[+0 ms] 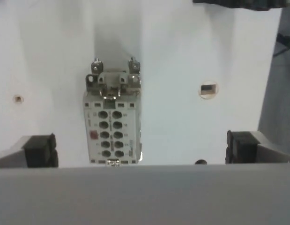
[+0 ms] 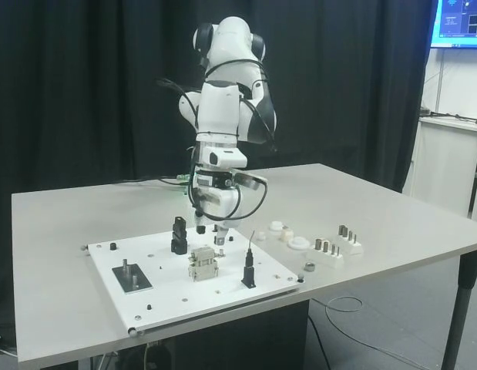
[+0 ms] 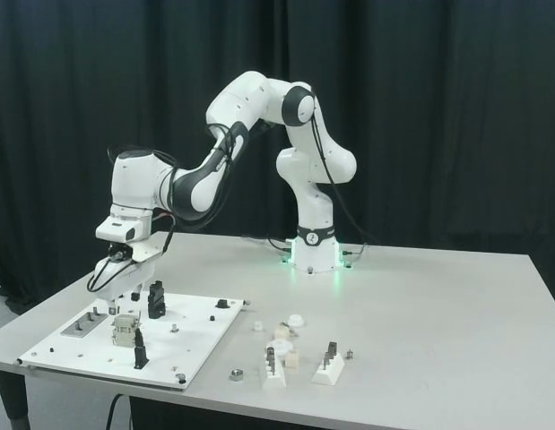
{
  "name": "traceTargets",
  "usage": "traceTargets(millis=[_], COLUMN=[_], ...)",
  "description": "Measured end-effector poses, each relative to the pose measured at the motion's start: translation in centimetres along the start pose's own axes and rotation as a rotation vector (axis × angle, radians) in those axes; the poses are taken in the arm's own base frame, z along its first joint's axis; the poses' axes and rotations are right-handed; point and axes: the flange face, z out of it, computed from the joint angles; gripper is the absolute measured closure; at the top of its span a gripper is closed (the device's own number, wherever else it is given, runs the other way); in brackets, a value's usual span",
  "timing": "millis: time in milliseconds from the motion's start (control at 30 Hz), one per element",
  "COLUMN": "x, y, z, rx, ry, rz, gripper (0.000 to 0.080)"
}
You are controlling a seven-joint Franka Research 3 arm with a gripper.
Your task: Insert waterproof.
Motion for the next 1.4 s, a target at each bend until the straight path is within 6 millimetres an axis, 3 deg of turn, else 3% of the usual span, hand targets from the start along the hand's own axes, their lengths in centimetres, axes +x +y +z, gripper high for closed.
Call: traceTargets(millis=[733, 1400], x=[1.6, 2.3], y=[1.0, 2.9], z=[-2.2, -0.5], rx=[-0.053, -0.015], ry=[0.015, -0.034], rz=[-0.005, 0.054], gripper=[0.0003, 0.0003])
